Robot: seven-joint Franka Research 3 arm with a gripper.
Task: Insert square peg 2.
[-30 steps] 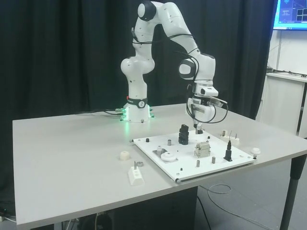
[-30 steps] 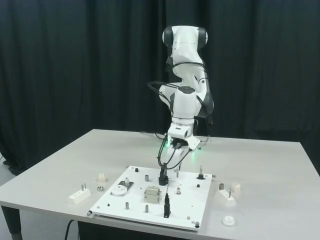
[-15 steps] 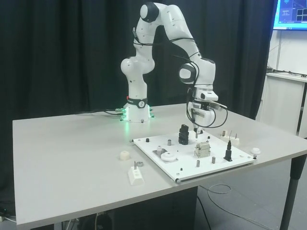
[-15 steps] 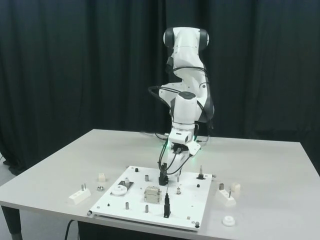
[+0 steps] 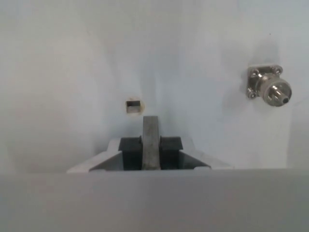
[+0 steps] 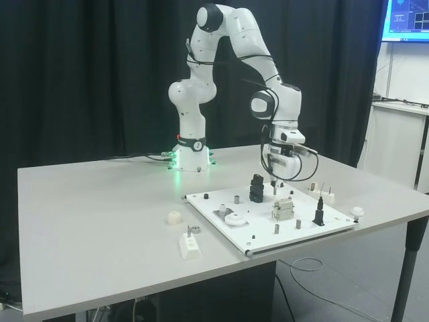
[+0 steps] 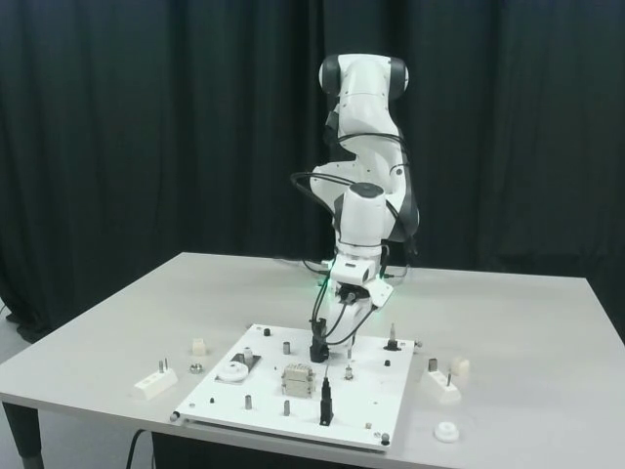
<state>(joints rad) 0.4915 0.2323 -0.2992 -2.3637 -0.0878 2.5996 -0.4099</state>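
**Square peg held above the board, close to its hole**

- End effector [image 5: 150, 153] points straight down over the far part of the white board [image 6: 268, 221]. Its two black fingertips [image 5: 129, 145] are closed tight against a grey square peg [image 5: 150, 140], one on each side; the peg stands upright between them and sticks out below the pads.
- In the wrist view the lower end of the peg sits just beside a small square hole [image 5: 134, 106] in the board, slightly off to one side of it rather than centred. Peg not yet inside the hole.
- A metal threaded connector on a square flange [image 5: 268, 88] is fixed to the board, well apart from the hole.
- From the first room view the end effector [image 6: 276, 180] hangs just above the board, beside a black block [image 6: 256, 188] standing on it. Nearer the front edge: a grey boxy connector [image 6: 283, 209], a black upright plug [image 6: 318, 213] and a white round disc [image 6: 235, 218].
- Off the board on the grey table [image 6: 100, 215]: a small white round part [image 6: 173, 217] and a white block [image 6: 190, 246] near the front left corner of the board; a white knob [image 6: 357, 211] at the right.
- Second room view: the white arm [image 7: 363, 176] is folded, forearm vertical, with the end effector [image 7: 348, 337] low over the board [image 7: 293, 396].
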